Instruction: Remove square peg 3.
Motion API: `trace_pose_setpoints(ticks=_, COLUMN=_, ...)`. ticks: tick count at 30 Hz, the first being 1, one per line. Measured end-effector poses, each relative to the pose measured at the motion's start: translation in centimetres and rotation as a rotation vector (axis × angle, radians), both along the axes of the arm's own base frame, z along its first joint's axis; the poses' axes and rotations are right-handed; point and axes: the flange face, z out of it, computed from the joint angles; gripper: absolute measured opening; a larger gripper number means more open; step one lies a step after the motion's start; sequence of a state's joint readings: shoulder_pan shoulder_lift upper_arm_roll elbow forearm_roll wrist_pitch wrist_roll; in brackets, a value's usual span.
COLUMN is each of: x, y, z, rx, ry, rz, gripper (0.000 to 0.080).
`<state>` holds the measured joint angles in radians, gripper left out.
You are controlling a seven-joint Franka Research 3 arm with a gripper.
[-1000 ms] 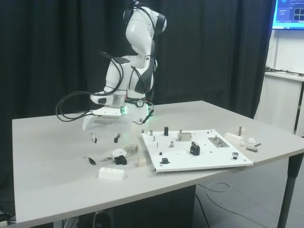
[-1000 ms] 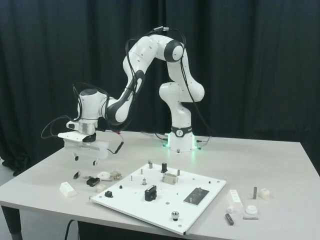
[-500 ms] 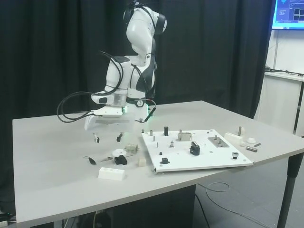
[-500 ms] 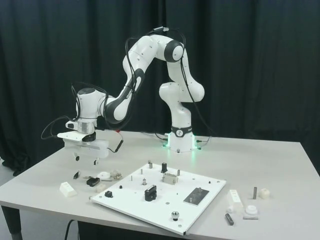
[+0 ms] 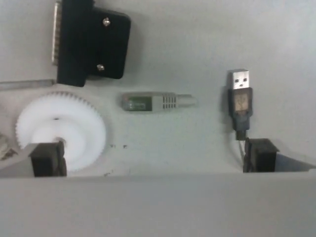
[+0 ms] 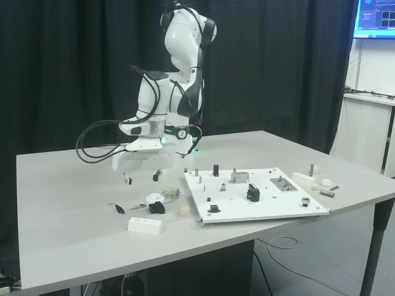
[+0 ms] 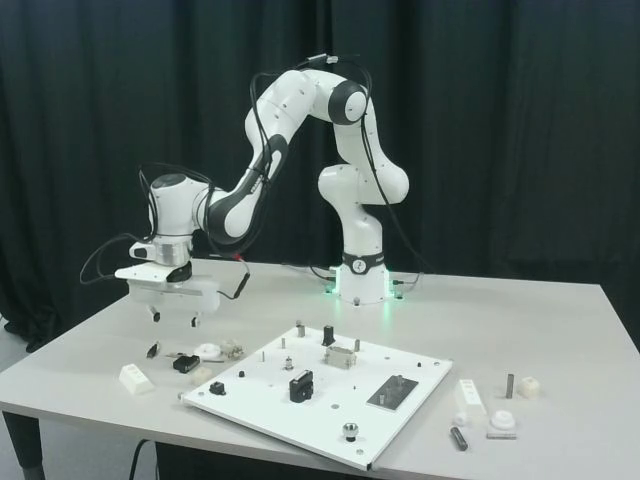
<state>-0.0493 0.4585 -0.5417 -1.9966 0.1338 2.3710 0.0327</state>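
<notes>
The white board [image 6: 271,206] [image 7: 400,430] lies at the table's front with several small pegs and fittings standing on it, among them an upright black peg [image 6: 215,169] [image 7: 327,335]. I cannot tell which one is square peg 3. My gripper [image 6: 142,178] [image 7: 174,319] hangs open above the table, beside the board's end and away from the pegs, with nothing between its fingers. In the wrist view the gripper [image 5: 154,156] is over a white gear [image 5: 59,131], a black connector [image 5: 91,42], a grey plug [image 5: 150,102] and a USB plug [image 5: 240,101].
Below the gripper lie the white gear [image 6: 154,198], the black connector [image 6: 157,208], a white block [image 6: 145,225] [image 7: 135,378] and a small cube [image 6: 184,210]. More loose parts [image 6: 315,179] [image 7: 490,410] sit beyond the board's other end. The arm's base [image 7: 362,280] stands at the back.
The gripper has risen a little and drifted slightly toward the board. It stays open. Nothing on the table has moved.
</notes>
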Motion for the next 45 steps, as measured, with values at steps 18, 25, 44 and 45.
trace_pose_setpoints(ticks=18, x=0.9, y=4.0, z=0.6, rx=0.142, ry=0.024, rz=-0.143, gripper=0.08)
trace_pose_setpoints(ticks=25, x=1.9, y=7.2, z=1.9, rx=0.167, ry=0.039, rz=-0.205, gripper=0.08)
trace_pose_setpoints(ticks=44, x=1.8, y=17.4, z=4.1, rx=0.211, ry=0.096, rz=-0.255, gripper=0.08)
trace_pose_setpoints(ticks=45, x=1.7, y=18.0, z=4.1, rx=0.211, ry=0.101, rz=-0.259, gripper=0.08)
